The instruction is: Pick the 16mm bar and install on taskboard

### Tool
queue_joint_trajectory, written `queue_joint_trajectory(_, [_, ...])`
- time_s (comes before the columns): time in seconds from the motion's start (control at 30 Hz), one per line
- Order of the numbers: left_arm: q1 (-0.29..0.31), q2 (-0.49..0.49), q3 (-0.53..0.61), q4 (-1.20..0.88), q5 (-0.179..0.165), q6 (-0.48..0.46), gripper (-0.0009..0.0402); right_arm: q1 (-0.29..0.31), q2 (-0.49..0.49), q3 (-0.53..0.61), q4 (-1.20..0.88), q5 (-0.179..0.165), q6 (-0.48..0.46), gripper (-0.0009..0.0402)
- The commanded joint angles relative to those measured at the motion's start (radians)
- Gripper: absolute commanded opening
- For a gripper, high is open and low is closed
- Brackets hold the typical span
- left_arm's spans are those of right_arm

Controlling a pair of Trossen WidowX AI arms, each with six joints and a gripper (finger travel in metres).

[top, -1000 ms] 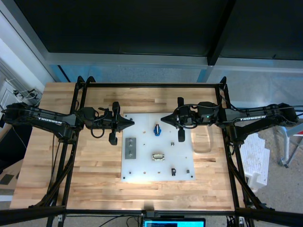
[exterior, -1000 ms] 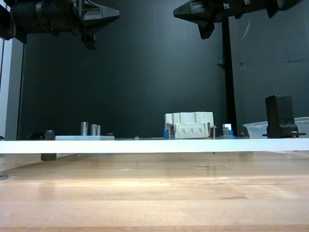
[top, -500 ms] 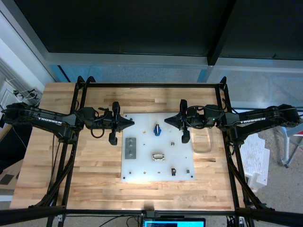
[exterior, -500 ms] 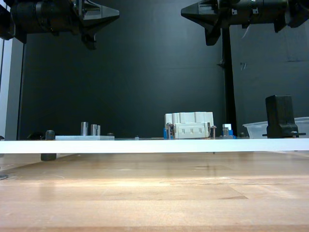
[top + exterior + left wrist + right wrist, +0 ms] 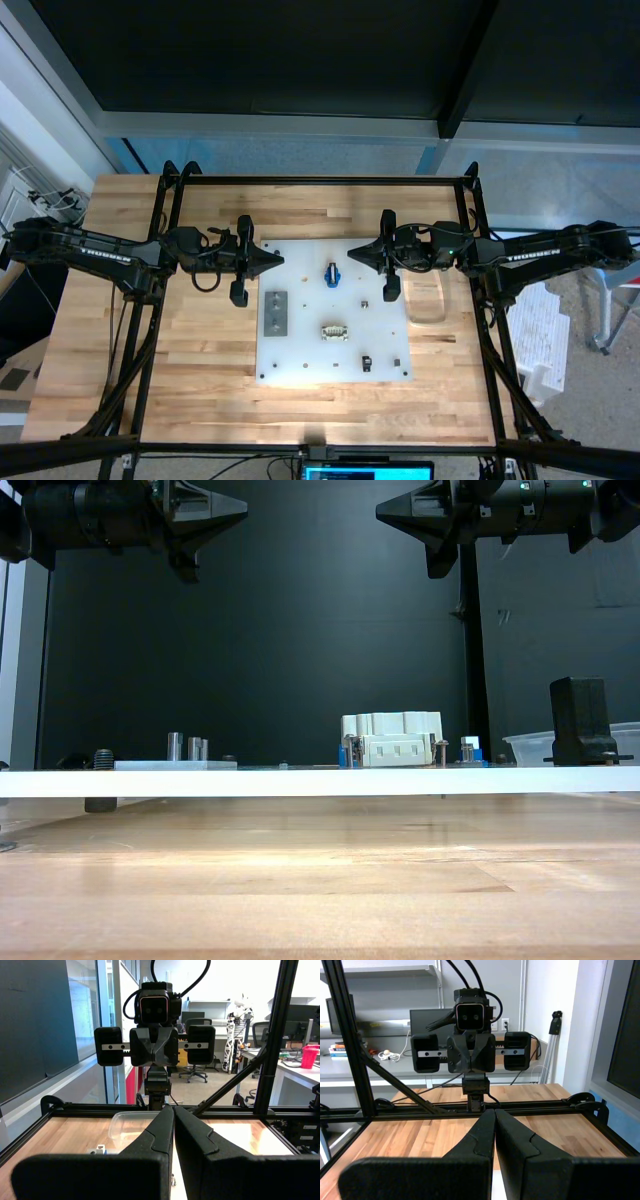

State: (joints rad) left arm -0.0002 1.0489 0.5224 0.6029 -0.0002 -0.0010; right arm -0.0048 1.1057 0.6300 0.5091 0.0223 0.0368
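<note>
Drawn back a little toward its own side since a second ago, the right gripper (image 5: 352,252) hangs high over the far right part of the board (image 5: 300,345), while the left gripper (image 5: 279,257) has kept its place. Nearest the front edge of the table (image 5: 200,400), a small dark dot by the board's near right corner is most likely the bar (image 5: 398,362). Showing only as a dot, it seems to stand on end, though that cannot be confirmed. Just to its left sits a small black part (image 5: 366,362). Farther back, both grippers float well above the board, tips facing each other, each with its fingers pressed together and holding nothing. The bar lies toward the near edge from the right gripper and slightly toward that arm's base. It is well apart from that gripper and farther still from the left one, so the right arm looks better placed to reach it.
</note>
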Motion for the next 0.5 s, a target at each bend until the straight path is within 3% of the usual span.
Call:
queue_joint_trajectory(0.03, [0.000, 0.000, 0.000, 0.000, 0.000, 0.000, 0.0000, 0.000, 0.002, 0.000, 0.000, -0.001, -0.016, 0.0000])
queue_joint_trajectory(0.5, [0.000, 0.000, 0.000, 0.000, 0.000, 0.000, 0.0000, 0.000, 0.001, 0.000, -0.018, -0.016, -0.018, 0.0000])
